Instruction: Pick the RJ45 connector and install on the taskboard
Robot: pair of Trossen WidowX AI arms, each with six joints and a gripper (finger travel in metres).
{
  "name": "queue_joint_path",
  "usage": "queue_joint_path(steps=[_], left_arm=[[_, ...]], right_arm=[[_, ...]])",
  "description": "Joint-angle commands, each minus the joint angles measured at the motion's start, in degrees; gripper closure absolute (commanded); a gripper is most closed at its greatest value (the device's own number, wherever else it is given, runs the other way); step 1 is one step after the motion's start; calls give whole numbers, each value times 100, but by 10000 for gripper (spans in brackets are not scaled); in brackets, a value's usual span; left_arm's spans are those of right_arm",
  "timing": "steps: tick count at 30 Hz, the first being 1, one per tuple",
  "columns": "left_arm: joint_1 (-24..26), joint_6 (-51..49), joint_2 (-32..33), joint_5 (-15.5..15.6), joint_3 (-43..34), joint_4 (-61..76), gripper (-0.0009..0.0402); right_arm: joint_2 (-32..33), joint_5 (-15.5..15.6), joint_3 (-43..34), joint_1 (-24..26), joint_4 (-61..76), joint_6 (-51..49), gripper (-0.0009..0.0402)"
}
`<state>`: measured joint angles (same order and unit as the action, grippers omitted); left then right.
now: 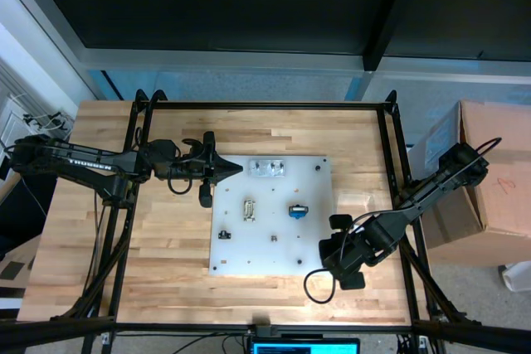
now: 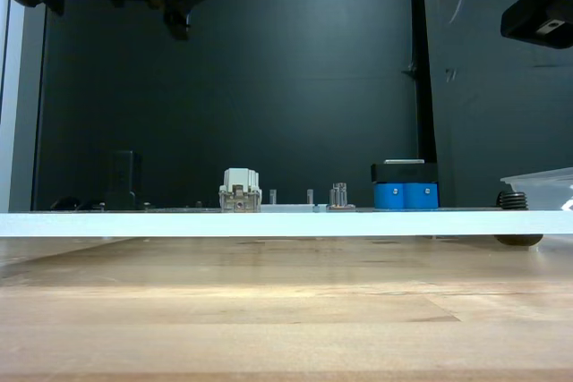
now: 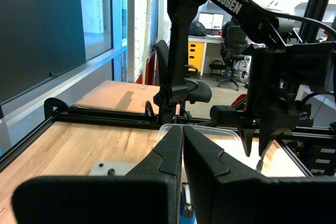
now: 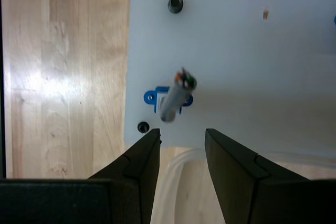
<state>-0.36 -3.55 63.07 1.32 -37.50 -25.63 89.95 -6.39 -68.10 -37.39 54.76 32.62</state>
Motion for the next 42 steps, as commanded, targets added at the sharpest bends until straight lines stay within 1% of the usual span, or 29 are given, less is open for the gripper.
queue_joint_path(steps=[1, 4, 8, 12, 14, 20, 23, 26, 28, 30, 32, 34, 37, 40, 42], left_arm=[[-2, 0, 2, 0, 0, 4, 393], [-2, 2, 2, 0, 0, -2, 393], [-2, 0, 2, 0, 0, 4, 393], [0, 0, 2, 0, 0, 2, 393], [-2, 0, 2, 0, 0, 4, 392], [-2, 0, 2, 0, 0, 4, 393], [-2, 0, 2, 0, 0, 0, 392], [-2, 0, 2, 0, 0, 4, 392], [-2, 2, 2, 0, 0, 4, 392], [0, 0, 2, 0, 0, -4, 393], [-2, 2, 2, 0, 0, -2, 393], [-2, 2, 2, 0, 0, 4, 393], [0, 0, 2, 0, 0, 0, 392], [-2, 2, 2, 0, 0, 4, 392], [0, 0, 2, 0, 0, 2, 393]], right_arm=[[-35, -4, -9, 0, -13, -11, 274], [-146, -4, 11, 59, -9, -9, 279], [-514, -31, 146, 437, -35, -306, 298], [-970, -433, 295, 887, -92, -713, 325], [-1209, -468, 380, 1134, -286, -984, 340], [-1792, -452, 737, 1978, -1482, -1871, 394], [-2026, -455, 931, 2369, -2168, -2221, 390], [-2288, -439, 1235, 2747, -3110, -2514, 395], [-2494, -289, 1526, 2979, -3840, -2634, 393], [-2708, -24, 1867, 3233, -4555, -2695, 393], [-2903, 321, 2184, 3475, -5128, -2708, 394], [-3062, 511, 2461, 3698, -5591, -2715, 394], [-3241, 645, 2796, 3842, -6201, -2758, 394], [-3338, 669, 3073, 3840, -6846, -2765, 394], [-3357, 804, 3244, 3840, -7250, -2765, 394]])
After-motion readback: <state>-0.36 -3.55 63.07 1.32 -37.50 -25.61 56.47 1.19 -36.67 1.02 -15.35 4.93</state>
